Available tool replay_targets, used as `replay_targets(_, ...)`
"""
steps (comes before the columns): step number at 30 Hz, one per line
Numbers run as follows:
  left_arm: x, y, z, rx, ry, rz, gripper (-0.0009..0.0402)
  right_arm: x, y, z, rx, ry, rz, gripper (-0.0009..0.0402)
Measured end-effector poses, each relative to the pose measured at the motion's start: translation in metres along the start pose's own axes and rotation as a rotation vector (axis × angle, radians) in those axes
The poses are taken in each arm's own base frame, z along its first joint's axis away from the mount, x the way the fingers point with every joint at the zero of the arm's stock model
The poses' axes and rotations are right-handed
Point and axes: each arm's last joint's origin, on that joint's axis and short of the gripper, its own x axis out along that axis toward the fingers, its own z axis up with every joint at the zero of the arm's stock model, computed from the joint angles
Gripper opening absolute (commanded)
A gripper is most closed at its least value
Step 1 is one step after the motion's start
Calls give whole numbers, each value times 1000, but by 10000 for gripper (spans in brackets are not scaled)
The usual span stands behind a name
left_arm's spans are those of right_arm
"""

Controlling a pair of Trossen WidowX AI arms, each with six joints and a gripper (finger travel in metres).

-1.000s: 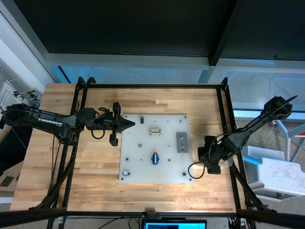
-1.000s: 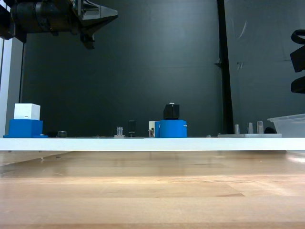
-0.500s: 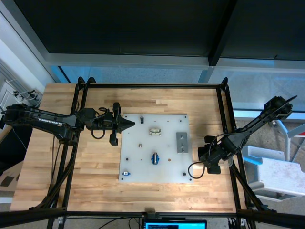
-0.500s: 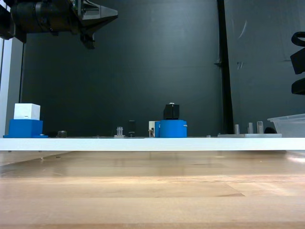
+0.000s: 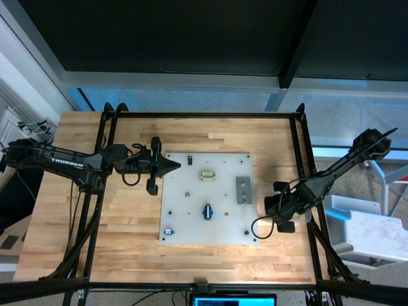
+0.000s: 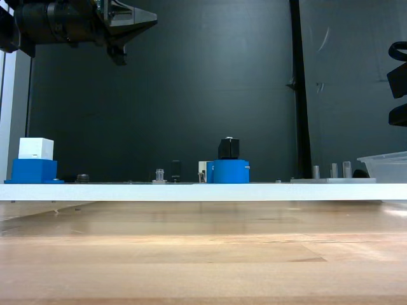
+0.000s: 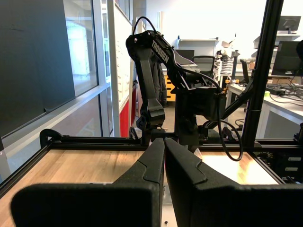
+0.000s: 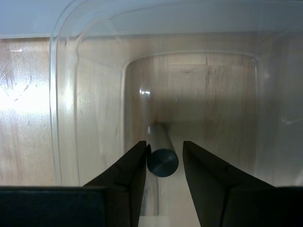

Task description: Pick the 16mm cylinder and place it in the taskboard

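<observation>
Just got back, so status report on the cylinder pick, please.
Left hand shut, parked over taskboard edge. Right hand open in bin, straddling 16mm cylinder. Nothing blocking.

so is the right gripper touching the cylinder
Cannot tell: right wrist view shows the 16mm cylinder between the right gripper's fingers in the bin, a gap at one, none visible at the other. Left gripper hovers at the taskboard's edge.

The low view cuts off the right gripper (image 6: 399,76) over the bin (image 6: 385,166) and the left gripper's (image 6: 151,21) arm. The high view hides the 16mm cylinder (image 8: 161,153).
</observation>
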Motion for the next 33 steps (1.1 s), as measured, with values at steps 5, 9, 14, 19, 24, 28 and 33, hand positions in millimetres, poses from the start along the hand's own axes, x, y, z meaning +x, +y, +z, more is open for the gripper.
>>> replay_targets(5, 0, 0, 0, 0, 0, 0, 0, 0, 0, 0, 0, 3, 5, 60)
replay_targets(9, 0, 0, 0, 0, 1, 0, 0, 0, 0, 0, 0, 3, 5, 42)
replay_targets(14, 0, 0, 0, 0, 0, 0, 0, 0, 0, 0, 0, 2, 5, 26)
replay_targets(19, 0, 0, 0, 0, 0, 0, 0, -1, 1, 1, 0, -2, 8, 21)
replay_targets(24, 0, 0, 0, 0, 1, 0, 0, -6, 1, 2, -2, 4, 3, 21)
replay_targets(28, 0, 0, 0, 0, 1, 0, 0, -10, 2, 4, -2, -1, 7, 20)
replay_targets(33, 0, 0, 0, 0, 0, 0, 0, -17, 3, 7, -1, -14, 16, 20)
